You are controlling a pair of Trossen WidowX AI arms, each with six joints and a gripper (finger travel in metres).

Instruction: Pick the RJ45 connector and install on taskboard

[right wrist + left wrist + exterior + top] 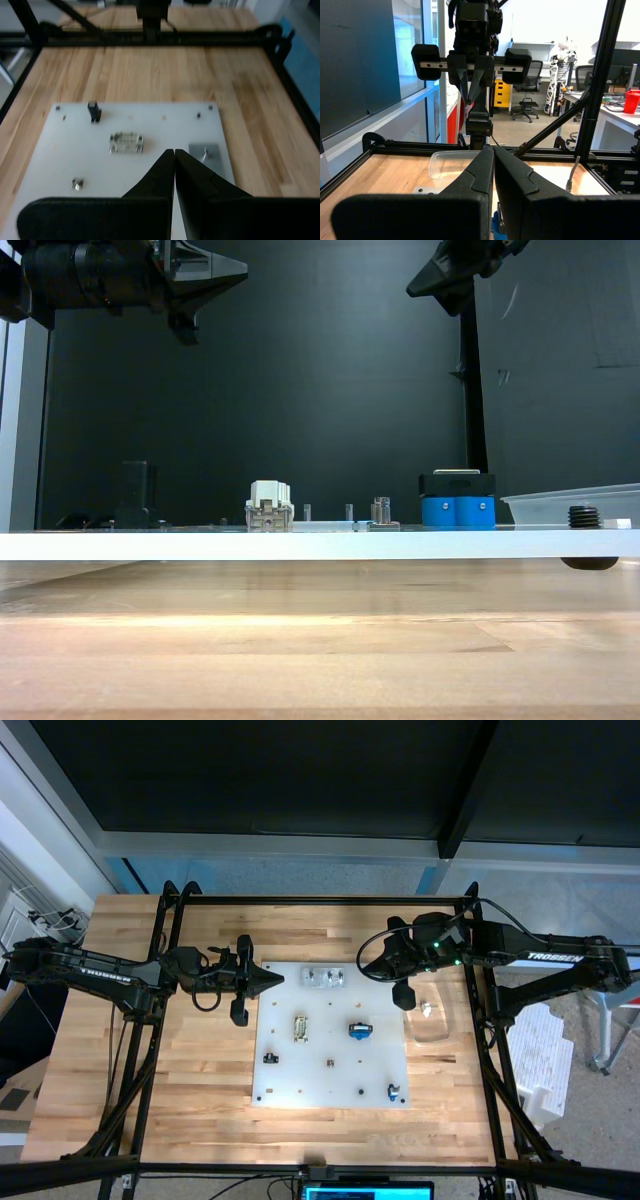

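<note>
The white board [300, 1080] lies mid-table, with the small blue jack [396, 1093] at its near right corner. The jack's top looks pale; I cannot tell whether the connector sits in it. In the clear tray [440, 1032], right of the board, a pale block [427, 1009] shows with no cable running off it. I cannot make out the connector or its grey cable in any view. My right gripper [406, 998] hovers high over the board's far right edge, shut and holding nothing [174, 151]. My left gripper [278, 978] hangs shut at the board's far left [493, 148].
On the board stand a second blue part [360, 1030], a pale connector block [300, 1028], a metal plate [323, 977] and small black posts [270, 1059]. A black frame [320, 901] rings the wooden table. A screen [367, 1190] sits at the near edge.
</note>
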